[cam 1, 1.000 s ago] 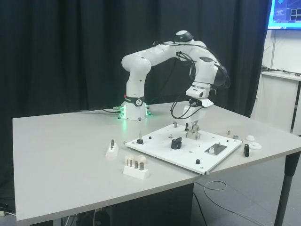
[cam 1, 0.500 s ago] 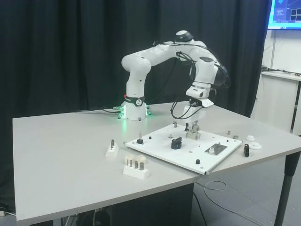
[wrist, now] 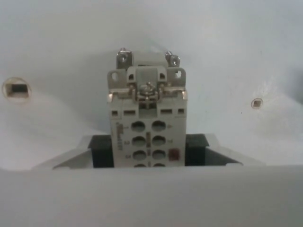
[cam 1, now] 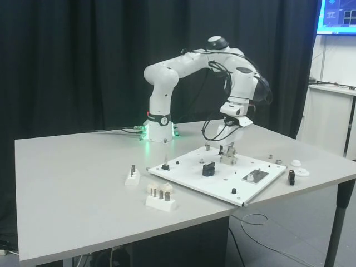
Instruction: Insert waterproof.
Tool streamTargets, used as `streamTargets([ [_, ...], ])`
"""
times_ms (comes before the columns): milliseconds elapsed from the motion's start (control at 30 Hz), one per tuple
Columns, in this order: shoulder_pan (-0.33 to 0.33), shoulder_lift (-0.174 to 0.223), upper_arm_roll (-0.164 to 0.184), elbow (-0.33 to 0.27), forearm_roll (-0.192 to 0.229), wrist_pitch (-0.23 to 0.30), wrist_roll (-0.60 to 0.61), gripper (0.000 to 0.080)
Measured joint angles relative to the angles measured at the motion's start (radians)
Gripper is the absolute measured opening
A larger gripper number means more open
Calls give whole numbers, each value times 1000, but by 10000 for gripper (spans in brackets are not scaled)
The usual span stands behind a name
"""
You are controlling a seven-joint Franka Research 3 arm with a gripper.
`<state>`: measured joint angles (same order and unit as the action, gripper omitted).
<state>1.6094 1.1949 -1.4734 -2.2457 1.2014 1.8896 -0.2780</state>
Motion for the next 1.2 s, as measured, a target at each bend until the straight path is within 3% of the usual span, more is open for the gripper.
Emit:
streamTargets([
  [1200, -8, 0, -3, 4, 2, -18, 29, 310],
])
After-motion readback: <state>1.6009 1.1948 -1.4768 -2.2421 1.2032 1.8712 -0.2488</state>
